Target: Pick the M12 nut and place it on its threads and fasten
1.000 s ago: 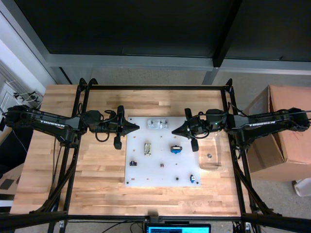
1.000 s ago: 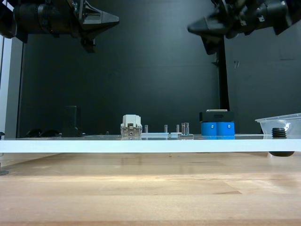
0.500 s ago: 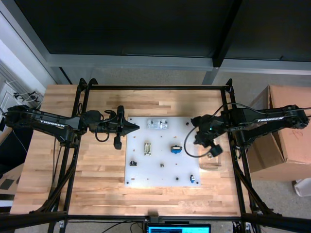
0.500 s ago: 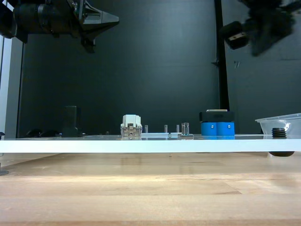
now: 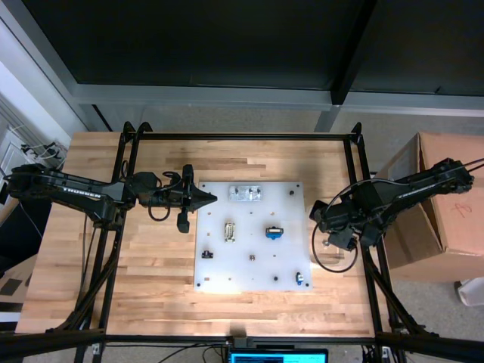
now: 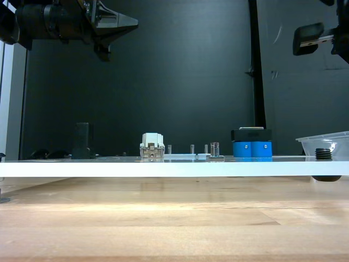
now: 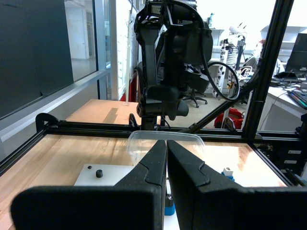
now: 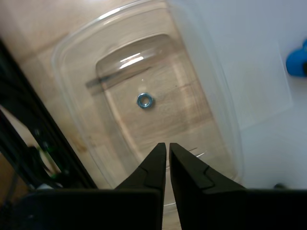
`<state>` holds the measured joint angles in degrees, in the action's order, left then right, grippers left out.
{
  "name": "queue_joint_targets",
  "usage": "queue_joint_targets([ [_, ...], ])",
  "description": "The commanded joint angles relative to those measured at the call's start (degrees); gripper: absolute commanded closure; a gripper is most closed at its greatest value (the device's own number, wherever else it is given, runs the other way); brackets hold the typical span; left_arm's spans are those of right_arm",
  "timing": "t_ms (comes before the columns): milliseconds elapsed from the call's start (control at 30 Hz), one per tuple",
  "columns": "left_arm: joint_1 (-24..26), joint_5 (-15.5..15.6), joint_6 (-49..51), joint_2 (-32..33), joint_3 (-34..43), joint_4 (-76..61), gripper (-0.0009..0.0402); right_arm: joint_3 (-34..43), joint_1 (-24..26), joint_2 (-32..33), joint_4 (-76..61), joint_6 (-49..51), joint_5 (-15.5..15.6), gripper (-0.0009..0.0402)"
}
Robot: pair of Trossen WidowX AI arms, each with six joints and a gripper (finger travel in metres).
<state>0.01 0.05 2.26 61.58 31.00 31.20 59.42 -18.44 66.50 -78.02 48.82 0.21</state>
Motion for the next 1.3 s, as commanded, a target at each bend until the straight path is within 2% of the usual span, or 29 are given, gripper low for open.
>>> queue_joint_targets([
  [33,-0.02,-0.02,-0.02,0.02,0.00,0.02,0.0393,-1.27,-2.12,0.04,0.24,5.95,-0.85,0.0353],
  [200,0.00,-0.02,-0.02,0.02,0.00,0.02,0.0393,-5.27,-4.83,0.04,3.63,13.66,-0.81,0.0298],
  [300,-0.02,-0.02,-0.02,0.02,0.00,0.02,0.0393,-7.52,-5.92,0.04,6.34,21.90,-0.92,0.0262],
  [433,0.00,-0.02,-0.02,0.02,0.00,0.02,0.0393,-10.16,-6.75,0.04,9.62,30.05,-5.16,0.0221],
  [533,-0.02,-0.02,-0.02,0.02,0.00,0.02,0.0393,-11.80,-6.80,0.04,11.15,37.07,-6.71,0.0202],
  [767,-0.02,-0.02,-0.02,0.02,0.00,0.02,0.0393,-14.88,-6.86,2.01,15.63,40.68,-5.97,0.0199],
  [933,0.00,-0.02,-0.02,0.02,0.00,0.02,0.0393,-18.43,-6.86,3.02,20.85,40.04,-1.05,0.0204],
  [1300,0.00,-0.02,-0.02,0.02,0.00,0.02,0.0393,-21.90,-6.64,5.22,26.10,42.01,-0.13,0.0205],
])
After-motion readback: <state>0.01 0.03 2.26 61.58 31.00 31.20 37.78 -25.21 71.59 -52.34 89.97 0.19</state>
